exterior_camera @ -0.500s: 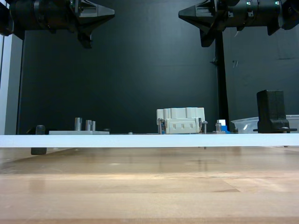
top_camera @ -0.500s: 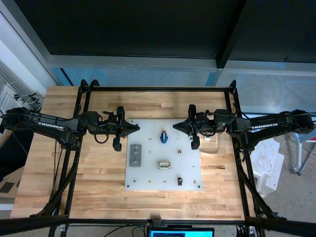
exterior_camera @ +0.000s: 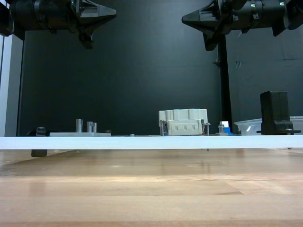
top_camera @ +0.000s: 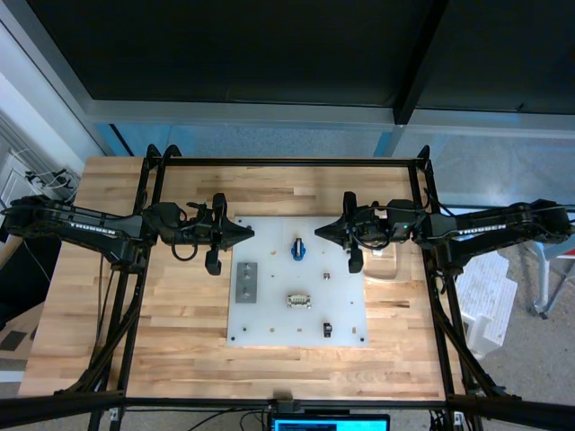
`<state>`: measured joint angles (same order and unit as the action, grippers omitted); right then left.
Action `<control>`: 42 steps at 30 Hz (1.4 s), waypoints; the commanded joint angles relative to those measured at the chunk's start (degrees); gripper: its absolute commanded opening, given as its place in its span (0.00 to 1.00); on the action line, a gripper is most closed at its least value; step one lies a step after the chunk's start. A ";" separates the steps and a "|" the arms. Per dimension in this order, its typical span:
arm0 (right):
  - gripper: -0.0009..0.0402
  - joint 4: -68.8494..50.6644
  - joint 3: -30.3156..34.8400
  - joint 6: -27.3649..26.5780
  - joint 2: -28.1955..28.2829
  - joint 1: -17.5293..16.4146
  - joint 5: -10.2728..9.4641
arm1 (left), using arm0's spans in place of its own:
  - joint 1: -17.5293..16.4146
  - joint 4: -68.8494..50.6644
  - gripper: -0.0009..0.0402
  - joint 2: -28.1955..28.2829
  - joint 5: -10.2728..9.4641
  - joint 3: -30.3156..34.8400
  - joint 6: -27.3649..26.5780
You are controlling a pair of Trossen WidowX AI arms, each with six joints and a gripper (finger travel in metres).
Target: Pick the USB connector and install on taskboard
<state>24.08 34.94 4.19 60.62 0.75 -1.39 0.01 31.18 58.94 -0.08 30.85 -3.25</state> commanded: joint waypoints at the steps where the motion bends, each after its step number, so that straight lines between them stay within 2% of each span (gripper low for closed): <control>1: 0.02 -8.96 1.55 -0.26 -2.89 0.02 0.72 | -0.02 0.00 0.02 0.02 0.02 0.04 0.02; 4: 0.02 -19.45 3.96 -1.29 -5.49 0.02 1.66 | -0.02 0.00 0.02 0.02 0.02 0.02 0.02; 12: 0.02 -42.47 9.73 -1.95 -11.50 0.28 2.03 | 0.00 0.00 0.02 0.02 0.02 0.04 0.02; 15: 0.02 -51.41 12.13 -1.90 -13.05 0.35 3.43 | 0.00 0.00 0.02 0.02 0.02 0.04 0.02; 17: 0.02 -57.05 13.68 -1.90 -13.88 0.39 3.67 | 0.00 0.00 0.02 0.02 0.02 0.02 0.02; 19: 0.02 -62.27 15.32 -1.90 -14.49 0.39 4.87 | -0.02 0.00 0.02 0.02 0.02 0.02 0.02; 27: 0.02 -80.67 21.70 -1.64 -15.10 0.44 5.16 | 0.00 0.00 0.02 0.02 0.02 0.02 0.02; 30: 0.02 -87.67 23.39 -1.51 -15.10 0.48 7.67 | 0.00 0.00 0.02 0.02 0.02 0.04 0.02; 34: 0.02 -94.20 23.69 -1.46 -15.10 0.50 9.46 | -0.02 0.00 0.02 0.02 0.02 0.02 0.02; 42: 0.02 -97.66 22.18 -1.16 -15.04 0.50 9.46 | 0.00 0.00 0.02 0.02 0.02 0.02 0.02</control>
<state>-73.65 57.69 2.76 45.52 1.28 8.10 0.01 31.18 58.94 -0.08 30.85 -3.25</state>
